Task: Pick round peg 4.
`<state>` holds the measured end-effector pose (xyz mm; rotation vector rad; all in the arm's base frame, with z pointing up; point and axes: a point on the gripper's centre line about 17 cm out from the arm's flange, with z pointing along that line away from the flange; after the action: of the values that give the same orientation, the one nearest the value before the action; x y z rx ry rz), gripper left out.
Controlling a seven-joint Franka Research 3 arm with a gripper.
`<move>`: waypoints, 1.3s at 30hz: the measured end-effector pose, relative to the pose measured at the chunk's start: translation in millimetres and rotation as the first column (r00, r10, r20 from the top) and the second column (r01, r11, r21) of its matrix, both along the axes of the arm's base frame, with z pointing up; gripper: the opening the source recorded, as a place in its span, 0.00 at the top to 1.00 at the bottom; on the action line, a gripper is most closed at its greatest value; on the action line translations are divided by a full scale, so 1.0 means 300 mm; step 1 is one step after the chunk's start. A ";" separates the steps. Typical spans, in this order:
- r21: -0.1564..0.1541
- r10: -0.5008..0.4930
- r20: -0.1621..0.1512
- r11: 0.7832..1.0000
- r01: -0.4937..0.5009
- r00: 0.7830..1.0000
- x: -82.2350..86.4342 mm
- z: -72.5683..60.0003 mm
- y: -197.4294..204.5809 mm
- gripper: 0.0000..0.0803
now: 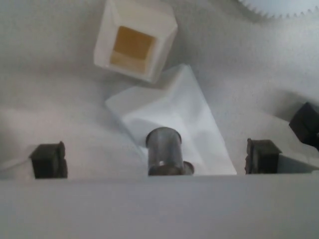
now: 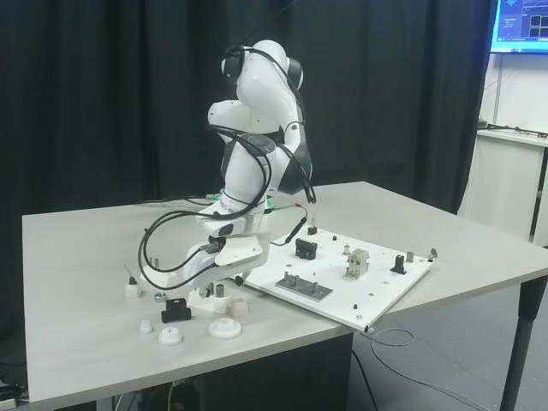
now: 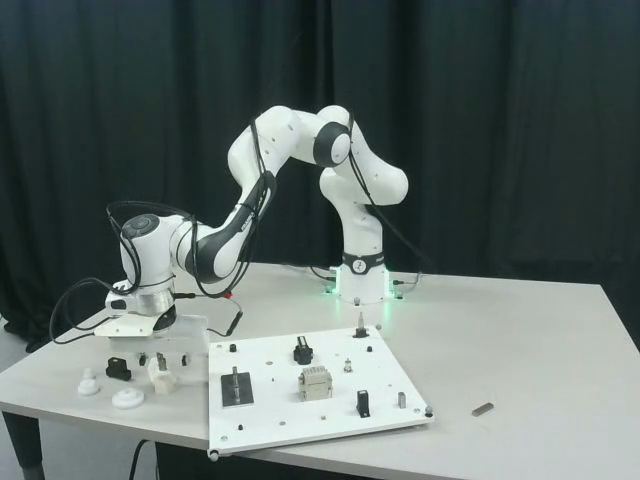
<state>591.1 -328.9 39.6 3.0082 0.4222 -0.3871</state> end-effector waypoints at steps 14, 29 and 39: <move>-0.001 -0.018 0.003 1.000 0.018 1.000 -0.002 -0.013 -0.030 0.37; 0.005 -0.017 -0.015 1.000 0.017 1.000 -0.010 0.002 -0.027 0.82; 0.018 -0.022 -0.052 1.000 0.023 0.998 -0.010 0.075 -0.011 0.82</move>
<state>588.3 -332.2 61.9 3.0293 0.3978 -0.4664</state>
